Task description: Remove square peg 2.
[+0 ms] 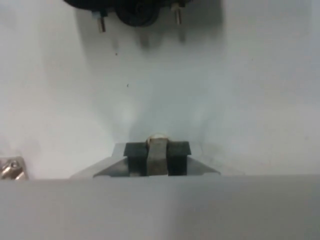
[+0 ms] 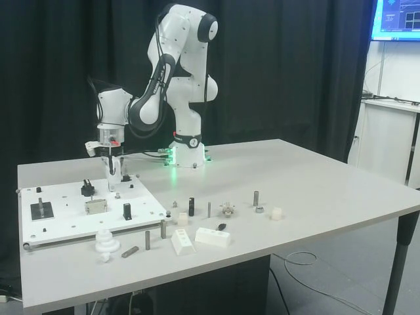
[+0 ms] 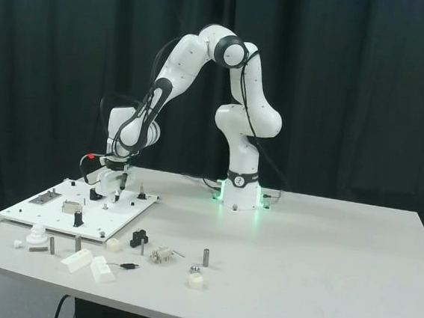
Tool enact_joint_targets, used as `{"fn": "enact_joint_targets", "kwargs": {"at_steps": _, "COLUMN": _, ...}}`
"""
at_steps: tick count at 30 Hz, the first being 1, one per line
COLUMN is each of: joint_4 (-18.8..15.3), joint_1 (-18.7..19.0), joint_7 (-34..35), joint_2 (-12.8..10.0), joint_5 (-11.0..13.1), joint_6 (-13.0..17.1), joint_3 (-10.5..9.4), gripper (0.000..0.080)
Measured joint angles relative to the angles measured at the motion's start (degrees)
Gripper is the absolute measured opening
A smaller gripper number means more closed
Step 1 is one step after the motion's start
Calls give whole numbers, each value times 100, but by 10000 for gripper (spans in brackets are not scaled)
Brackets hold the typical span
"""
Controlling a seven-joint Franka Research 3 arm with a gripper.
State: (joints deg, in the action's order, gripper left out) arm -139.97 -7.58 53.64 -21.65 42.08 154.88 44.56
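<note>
The table [image 2: 315, 184] carries the white board [image 2: 65, 220], with the arm [image 2: 177, 59] reaching over its far part. The gripper [image 1: 157, 159] pinches the upright grey peg [image 1: 157, 156] between black pads, long axis vertical, so a straight lift looks likeliest.

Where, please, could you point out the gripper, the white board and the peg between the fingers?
gripper [image 1: 157, 159]: wrist view, midway between its fingertips.
white board [image 2: 65, 223]: first room view, a bare part near its front.
peg [image 1: 157, 156]: wrist view, its grey face between the black pads.
</note>
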Motion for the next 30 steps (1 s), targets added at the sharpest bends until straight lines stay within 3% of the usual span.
{"fn": "enact_joint_targets", "kwargs": {"at_steps": 30, "joint_4": -5, "joint_1": 62, "joint_7": 479, "joint_2": -15, "joint_5": 0, "joint_6": 31, "joint_3": 37, "gripper": 78}}
